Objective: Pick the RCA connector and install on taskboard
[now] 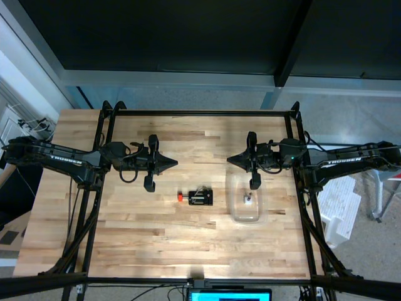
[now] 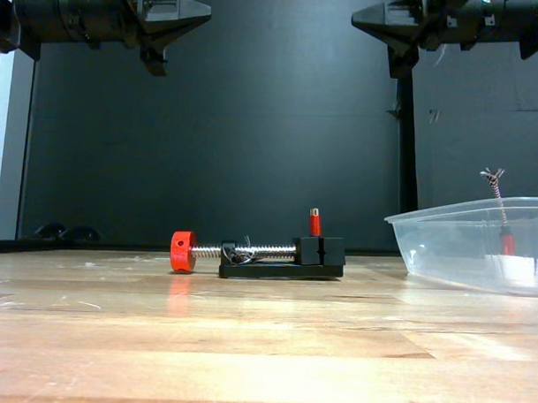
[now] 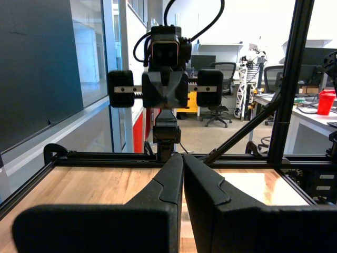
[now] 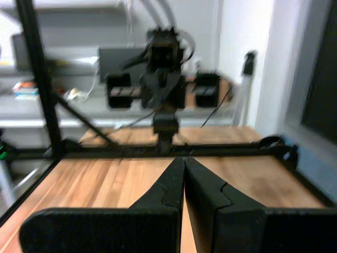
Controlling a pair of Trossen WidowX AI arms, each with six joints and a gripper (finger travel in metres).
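Finding both arms raised well above the pale wooden table point(image 1: 144, 232), with nothing picked up yet. Showing the left gripper point(image 1: 174, 164) high over the table's left half, pinched fully shut on nothing and aimed inward. Showing the right gripper point(image 1: 230, 160) equally high, near the far end of the clear plastic tray point(image 1: 233, 213), likewise pressed shut and empty.

Placing the RCA connector point(image 1: 249, 199), a tiny dark-and-silvery plug with a braided lead sticking up, inside that tray, about mid-tray, beside what looks like a small white piece point(image 2: 518, 269). Placing the taskboard point(image 1: 202, 197), a small black block with a red-orange knob point(image 1: 180, 197) at its left end and a short red post point(image 2: 314, 222) on top, on the bare wood just left of the tray and apart from it.

Judging the step as the approach to the pick, most likely by the right gripper, being nearer.

- Must open before descending. Otherwise would only poke the plug and push it along the slick tray floor.
- Could catch a finger on the tray's raised wall and drag or tip the light tray.
- Could close on the springy braided lead rather than the body, leaving the plug dangling at an unknown angle, useless for insertion.
- Could pinch the white piece alongside.
- Could miss the small socket on the board later, or shove the apparently loose block sideways across the wood.
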